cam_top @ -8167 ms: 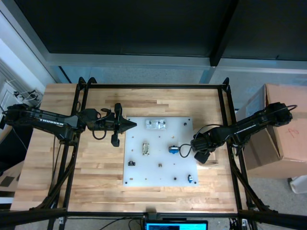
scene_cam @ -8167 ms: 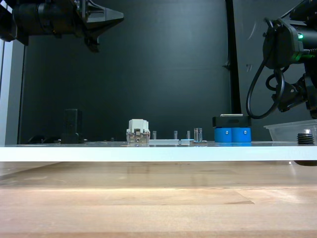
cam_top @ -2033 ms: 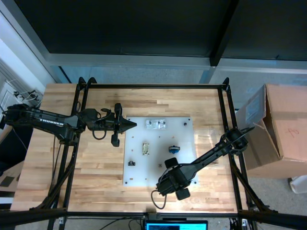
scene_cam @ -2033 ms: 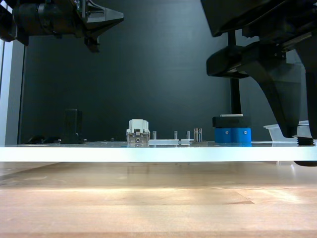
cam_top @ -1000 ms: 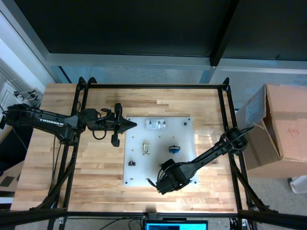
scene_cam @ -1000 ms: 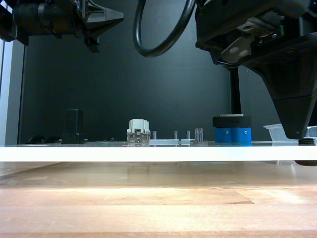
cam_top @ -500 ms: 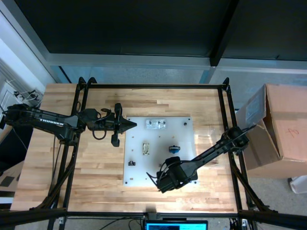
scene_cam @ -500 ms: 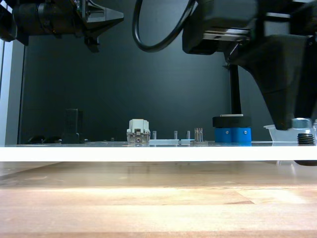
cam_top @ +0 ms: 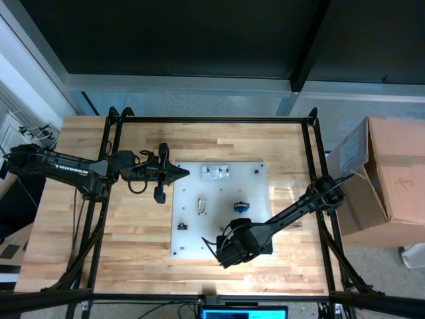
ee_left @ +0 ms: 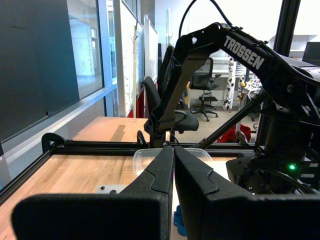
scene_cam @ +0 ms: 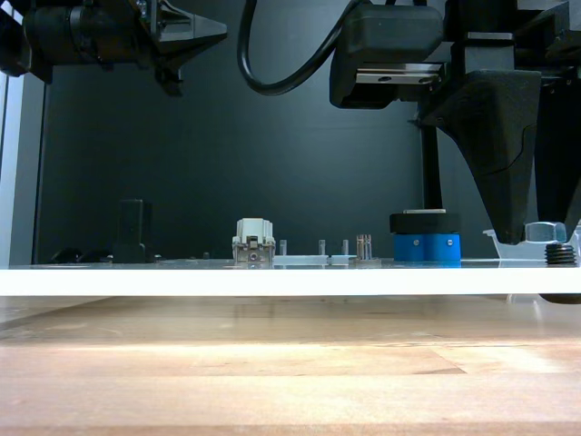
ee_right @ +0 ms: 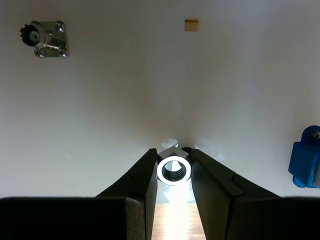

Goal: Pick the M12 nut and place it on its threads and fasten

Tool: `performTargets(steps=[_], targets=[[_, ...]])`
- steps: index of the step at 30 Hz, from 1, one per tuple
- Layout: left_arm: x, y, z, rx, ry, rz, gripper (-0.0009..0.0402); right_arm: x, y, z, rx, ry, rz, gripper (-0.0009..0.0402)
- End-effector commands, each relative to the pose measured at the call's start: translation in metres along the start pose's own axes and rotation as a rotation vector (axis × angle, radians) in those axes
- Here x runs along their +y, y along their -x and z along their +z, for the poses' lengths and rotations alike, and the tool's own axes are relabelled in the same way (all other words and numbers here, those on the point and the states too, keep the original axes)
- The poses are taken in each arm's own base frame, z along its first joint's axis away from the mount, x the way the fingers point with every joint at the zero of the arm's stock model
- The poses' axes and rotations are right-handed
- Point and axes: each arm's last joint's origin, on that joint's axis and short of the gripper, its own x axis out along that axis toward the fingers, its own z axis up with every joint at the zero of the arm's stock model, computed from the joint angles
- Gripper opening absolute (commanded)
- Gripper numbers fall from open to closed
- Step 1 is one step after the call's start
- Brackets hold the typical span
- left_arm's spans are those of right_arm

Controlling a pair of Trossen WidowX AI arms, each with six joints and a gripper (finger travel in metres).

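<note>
M12 nut [ee_right: 174, 170] is pinched flat between the jaws of the right gripper [scene_cam: 543, 234], hole facing the wrist camera. In the low view I see it at lower right, directly over the black ribbed stud [scene_cam: 561, 254], sitting a bit left of the stud's centre. Its underside is at the stud's top. I can't tell if it touches or has caught any thread, and the ribs below it are all showing.

In the high view the right arm covers the stud, low and right of centre over the near right part of the white board [cam_top: 192, 199]. It points straight down.

Left gripper [cam_top: 182, 173] is left of centre in the high view, by the board's far left corner. In the low view it is at upper left, well above the board. Its jaws are pressed together, holding nothing.

Also in the low view: a blue block [scene_cam: 427, 245] just left of the right gripper's near finger, the clear tray [scene_cam: 497, 238] edge behind that finger, and a grey connector [scene_cam: 253, 242] mid-board. The right wrist view shows a silver flanged connector [ee_right: 44, 39] on the board. The wooden table [cam_top: 133, 239] carries the board.
</note>
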Motion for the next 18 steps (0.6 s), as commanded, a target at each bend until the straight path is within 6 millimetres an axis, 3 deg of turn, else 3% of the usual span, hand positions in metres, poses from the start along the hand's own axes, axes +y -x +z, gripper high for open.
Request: performTargets(steps=[1,18], targets=[[0.0,0.0,0.0,0.0,0.0,0.0,0.0,-0.002,0.0,0.0,-0.007,0.005,-0.013,0.0032],[0.0,0.0,0.0,0.0,0.0,0.0,0.0,-0.004,0.01,0.008,0.086,0.071,-0.058,0.0032]])
